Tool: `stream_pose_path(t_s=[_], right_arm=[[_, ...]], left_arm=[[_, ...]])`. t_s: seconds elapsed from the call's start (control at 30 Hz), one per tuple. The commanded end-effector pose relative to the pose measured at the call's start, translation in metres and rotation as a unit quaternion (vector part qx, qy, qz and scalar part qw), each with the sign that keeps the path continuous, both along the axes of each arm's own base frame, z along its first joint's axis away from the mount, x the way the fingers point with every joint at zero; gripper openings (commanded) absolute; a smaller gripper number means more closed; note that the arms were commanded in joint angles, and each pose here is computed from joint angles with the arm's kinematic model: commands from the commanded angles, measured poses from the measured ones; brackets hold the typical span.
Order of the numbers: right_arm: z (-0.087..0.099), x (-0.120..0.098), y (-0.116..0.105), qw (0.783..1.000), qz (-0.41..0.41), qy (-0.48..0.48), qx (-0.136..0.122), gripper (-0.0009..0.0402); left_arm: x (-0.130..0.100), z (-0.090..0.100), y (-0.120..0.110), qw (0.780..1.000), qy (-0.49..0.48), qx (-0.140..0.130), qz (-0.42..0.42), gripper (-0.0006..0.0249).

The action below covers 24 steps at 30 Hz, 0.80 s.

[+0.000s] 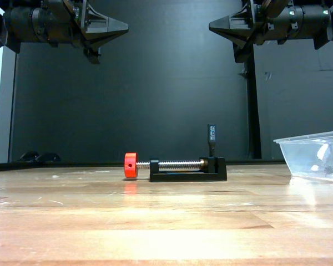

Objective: Remove the USB-C connector from the USB-C receptacle and place in the container

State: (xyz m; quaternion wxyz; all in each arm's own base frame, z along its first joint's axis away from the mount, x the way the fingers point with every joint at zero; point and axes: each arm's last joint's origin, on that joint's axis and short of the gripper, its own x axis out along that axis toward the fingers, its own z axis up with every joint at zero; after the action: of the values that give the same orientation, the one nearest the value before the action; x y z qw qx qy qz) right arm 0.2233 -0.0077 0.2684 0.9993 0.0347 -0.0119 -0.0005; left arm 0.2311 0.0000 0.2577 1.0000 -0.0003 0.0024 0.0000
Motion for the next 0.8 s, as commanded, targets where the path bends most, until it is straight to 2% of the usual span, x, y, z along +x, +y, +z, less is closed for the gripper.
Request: stream_pose_path(t_s=[0.03,0.8], right_arm=[[-0.0001,0.0002,0.0,1.0,0.0,0.001,0.007,0.0],[-0.0008,0.003,-0.0002,1.0,-0.001,-0.006,0.003,0.0]], left_arm=[[0.0001,0.0001,0.0001,1.0,0.0,0.0,0.0,0.0],[0.0001,0.0001,0.0,1.0,0.0,0.0,0.0,0.0]])
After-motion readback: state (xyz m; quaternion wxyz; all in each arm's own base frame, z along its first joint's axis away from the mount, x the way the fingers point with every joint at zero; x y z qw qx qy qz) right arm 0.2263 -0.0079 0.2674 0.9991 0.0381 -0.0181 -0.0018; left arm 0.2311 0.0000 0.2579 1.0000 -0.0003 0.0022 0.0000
